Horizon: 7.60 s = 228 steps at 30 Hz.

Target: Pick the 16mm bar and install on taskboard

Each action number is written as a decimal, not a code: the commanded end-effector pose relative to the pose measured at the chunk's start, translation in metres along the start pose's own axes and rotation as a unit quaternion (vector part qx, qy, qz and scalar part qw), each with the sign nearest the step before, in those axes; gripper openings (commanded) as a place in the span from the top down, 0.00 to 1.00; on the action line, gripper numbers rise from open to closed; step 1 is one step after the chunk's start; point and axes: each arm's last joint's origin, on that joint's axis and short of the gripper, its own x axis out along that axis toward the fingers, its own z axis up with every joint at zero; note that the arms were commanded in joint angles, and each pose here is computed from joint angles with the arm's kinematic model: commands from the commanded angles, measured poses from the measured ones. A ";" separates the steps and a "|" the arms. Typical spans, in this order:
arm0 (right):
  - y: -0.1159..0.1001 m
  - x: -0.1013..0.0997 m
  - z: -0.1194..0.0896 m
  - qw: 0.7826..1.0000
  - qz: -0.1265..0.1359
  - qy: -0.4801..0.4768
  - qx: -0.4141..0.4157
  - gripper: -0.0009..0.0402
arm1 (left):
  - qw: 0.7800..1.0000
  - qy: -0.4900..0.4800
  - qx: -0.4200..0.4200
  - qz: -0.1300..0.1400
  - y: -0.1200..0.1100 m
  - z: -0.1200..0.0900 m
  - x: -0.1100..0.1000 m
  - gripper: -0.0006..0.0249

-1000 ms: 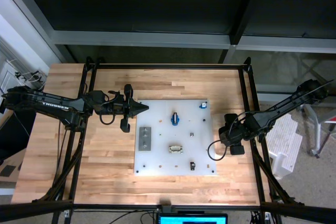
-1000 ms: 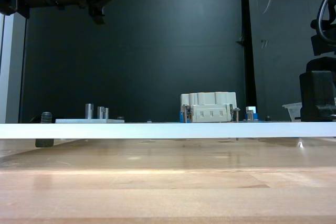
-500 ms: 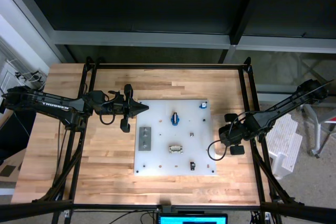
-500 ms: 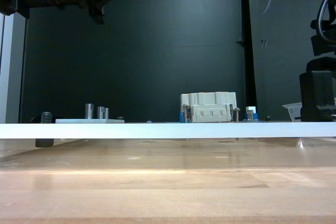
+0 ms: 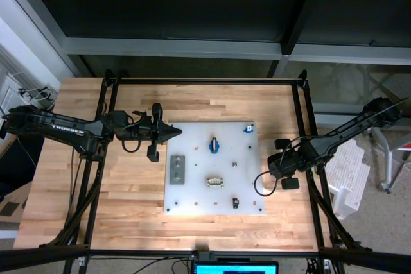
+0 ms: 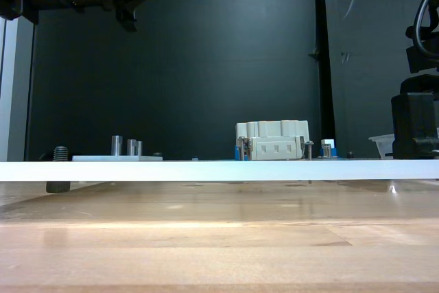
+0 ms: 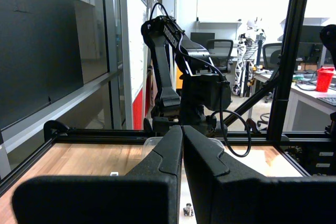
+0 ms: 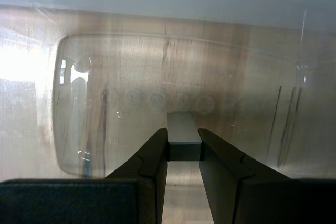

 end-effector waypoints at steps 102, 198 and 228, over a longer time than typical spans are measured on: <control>0.120 -0.049 0.122 0.995 0.020 0.014 0.100 0.98 | 1.000 0.000 0.000 0.000 0.000 0.000 0.000 0.97; 0.124 -0.035 0.121 0.993 0.022 -0.004 -0.113 0.98 | 1.000 0.000 0.000 0.000 0.000 0.000 0.000 0.98; 0.125 -0.023 0.118 0.992 0.033 -0.003 -0.122 0.98 | 1.000 0.000 0.000 0.000 0.000 0.000 0.000 0.98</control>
